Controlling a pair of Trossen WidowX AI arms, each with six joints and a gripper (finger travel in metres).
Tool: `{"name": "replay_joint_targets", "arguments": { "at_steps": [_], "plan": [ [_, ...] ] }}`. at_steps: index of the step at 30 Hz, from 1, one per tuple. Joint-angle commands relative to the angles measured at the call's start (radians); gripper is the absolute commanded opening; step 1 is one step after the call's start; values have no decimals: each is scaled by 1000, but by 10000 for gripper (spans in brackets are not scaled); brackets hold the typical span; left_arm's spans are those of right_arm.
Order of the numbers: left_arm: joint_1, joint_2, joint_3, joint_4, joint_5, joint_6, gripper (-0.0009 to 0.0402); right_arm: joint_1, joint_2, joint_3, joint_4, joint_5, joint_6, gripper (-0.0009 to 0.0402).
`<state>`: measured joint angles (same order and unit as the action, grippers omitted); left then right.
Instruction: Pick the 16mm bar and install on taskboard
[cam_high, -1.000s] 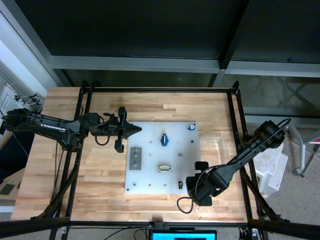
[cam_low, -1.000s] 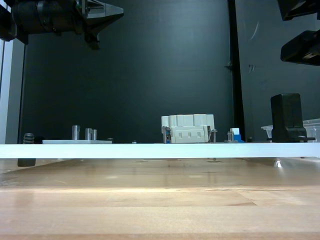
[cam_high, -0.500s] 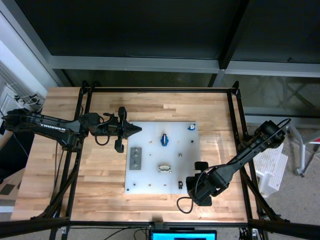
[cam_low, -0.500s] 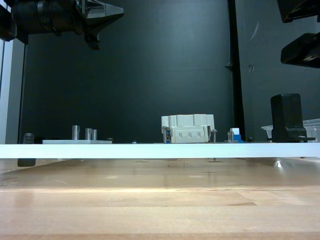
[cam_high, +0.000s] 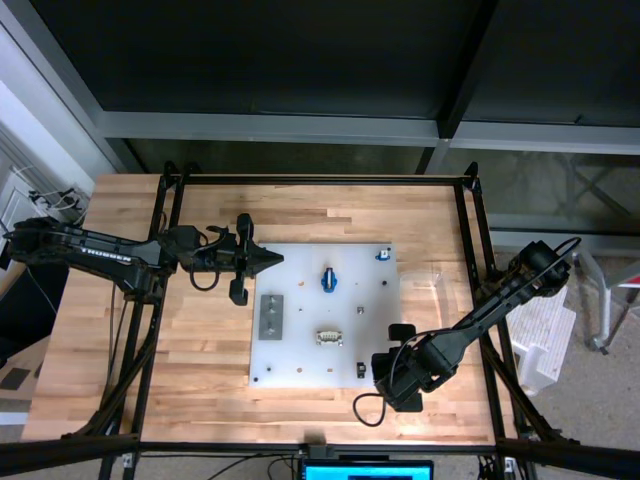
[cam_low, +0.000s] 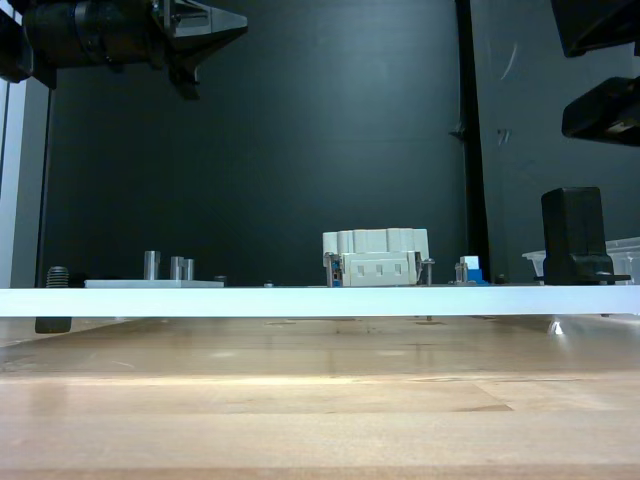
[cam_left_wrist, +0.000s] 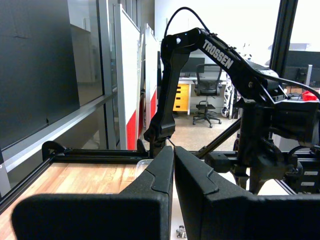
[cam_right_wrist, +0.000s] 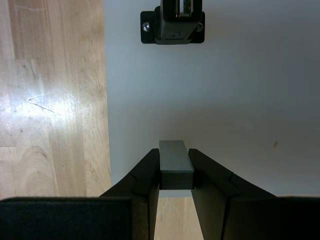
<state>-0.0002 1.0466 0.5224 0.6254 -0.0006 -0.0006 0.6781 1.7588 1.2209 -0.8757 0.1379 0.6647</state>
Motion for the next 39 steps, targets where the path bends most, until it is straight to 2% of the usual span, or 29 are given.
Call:
{"name": "replay_joint_targets", "arguments": {
  "at_steps": [1,20,23,33,39],
  "plan": [
    [0,0,0,0,0,0,0,0,0,-17,24,0,1,12],
    [0,0,0,0,0,0,0,0,0,-42,52,-2,1,21],
    [0,0,0,0,0,0,0,0,0,-38,52,-3,2,52],
    [0,0,0,0,0,0,0,1,-3,-38,51,-1,12,194],
    [0,0,0,0,0,0,0,0,-15,-38,51,0,9,239]
  ]
}}
